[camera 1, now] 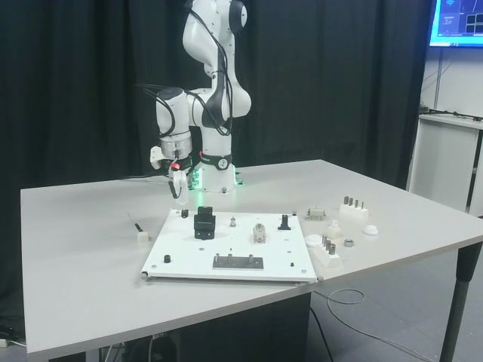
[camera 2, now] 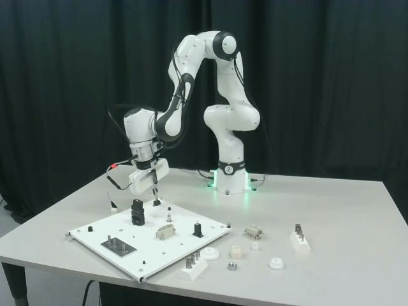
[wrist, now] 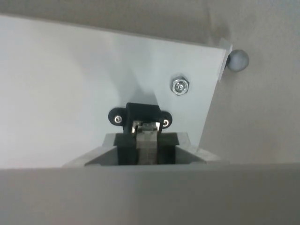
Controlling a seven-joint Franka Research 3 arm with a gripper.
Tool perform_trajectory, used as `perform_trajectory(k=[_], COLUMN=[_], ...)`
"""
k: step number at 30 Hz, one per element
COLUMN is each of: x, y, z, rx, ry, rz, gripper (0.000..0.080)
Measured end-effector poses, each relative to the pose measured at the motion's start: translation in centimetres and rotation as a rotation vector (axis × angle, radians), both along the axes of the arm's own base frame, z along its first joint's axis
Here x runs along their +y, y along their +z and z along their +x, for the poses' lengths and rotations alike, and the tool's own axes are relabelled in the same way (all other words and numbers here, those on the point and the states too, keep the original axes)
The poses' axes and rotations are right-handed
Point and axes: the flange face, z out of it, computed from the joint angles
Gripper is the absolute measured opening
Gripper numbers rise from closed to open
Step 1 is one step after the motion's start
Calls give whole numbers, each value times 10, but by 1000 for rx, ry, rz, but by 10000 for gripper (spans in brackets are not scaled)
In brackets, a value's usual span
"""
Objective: Insert Ethernet.
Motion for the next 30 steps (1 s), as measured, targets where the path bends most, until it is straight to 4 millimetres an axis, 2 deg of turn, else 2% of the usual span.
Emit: perform_trajectory(k=[30], x=[0], y=[-1], z=[-1], rx=[-2], ry=[6], rz=[7], gripper=[87])
